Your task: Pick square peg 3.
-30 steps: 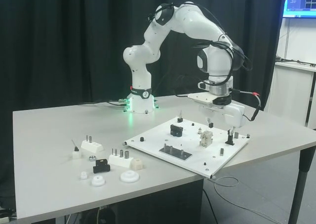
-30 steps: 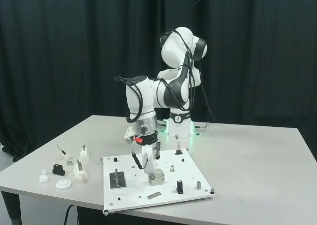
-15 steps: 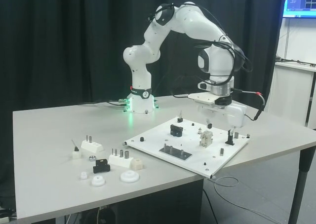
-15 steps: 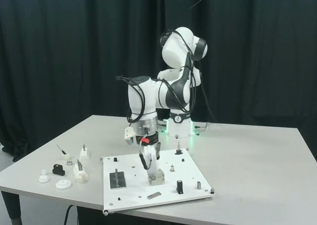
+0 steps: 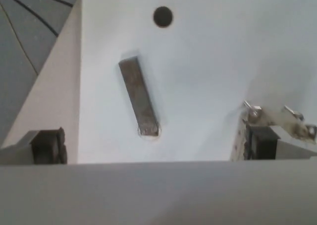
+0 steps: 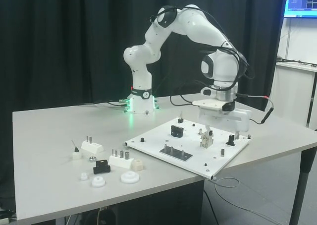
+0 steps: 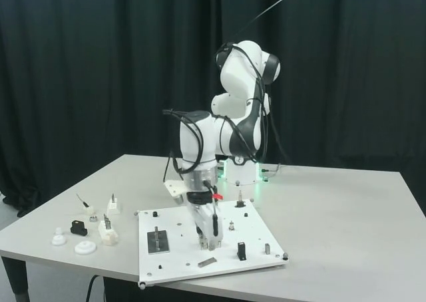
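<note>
Wrist view: A grey square peg (image 5: 139, 103) stands in its seat on the white board (image 5: 208, 76), leaning as the camera sees it, with a black hole (image 5: 163, 16) beyond it. I judge this to be square peg 3. It lies between the two fingertips (image 5: 47, 146) and touches neither.

Jaws: Spread apart, holding nothing; one dark pad shows at each side of the peg.

First room view: The gripper (image 6: 213, 134) hangs low over the board's far right part, near a small white block (image 6: 206, 140). The peg itself is hidden from here. The grey bench (image 6: 44, 136) carries loose white and black parts (image 6: 106, 163) well apart from the board.

Second room view: The white arm (image 7: 226, 132) reaches down over the board; a flat grey bar (image 7: 208, 261) lies near its front edge.

Step in hand: Final alignment above the peg, by my judgement.

Advice: Centre the peg between the pads, set them square to its flat faces, descend straight, close low on the shaft, then lift vertically so it does not bind in the seat.
</note>
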Robot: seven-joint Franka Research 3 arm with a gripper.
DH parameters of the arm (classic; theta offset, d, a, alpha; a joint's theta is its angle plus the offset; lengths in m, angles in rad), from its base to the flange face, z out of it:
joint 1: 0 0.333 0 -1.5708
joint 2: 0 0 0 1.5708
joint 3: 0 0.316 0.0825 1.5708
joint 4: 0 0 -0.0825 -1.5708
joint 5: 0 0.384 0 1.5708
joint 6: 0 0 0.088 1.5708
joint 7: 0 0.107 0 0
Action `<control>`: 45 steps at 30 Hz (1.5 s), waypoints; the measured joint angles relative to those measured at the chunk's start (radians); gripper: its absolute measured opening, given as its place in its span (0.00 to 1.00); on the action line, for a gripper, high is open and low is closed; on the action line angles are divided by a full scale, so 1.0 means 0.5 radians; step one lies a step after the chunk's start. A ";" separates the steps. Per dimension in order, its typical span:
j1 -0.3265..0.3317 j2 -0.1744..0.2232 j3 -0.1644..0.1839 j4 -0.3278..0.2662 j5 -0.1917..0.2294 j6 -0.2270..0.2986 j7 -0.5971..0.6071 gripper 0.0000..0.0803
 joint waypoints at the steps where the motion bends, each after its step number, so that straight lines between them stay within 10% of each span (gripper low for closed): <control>1: 0.000 0.010 0.003 0.002 0.000 0.010 -0.017 1.00; 22: -0.037 0.216 0.057 0.155 -0.051 0.031 -0.181 1.00; 45: -0.170 0.250 0.175 0.191 -0.113 0.029 -0.279 1.00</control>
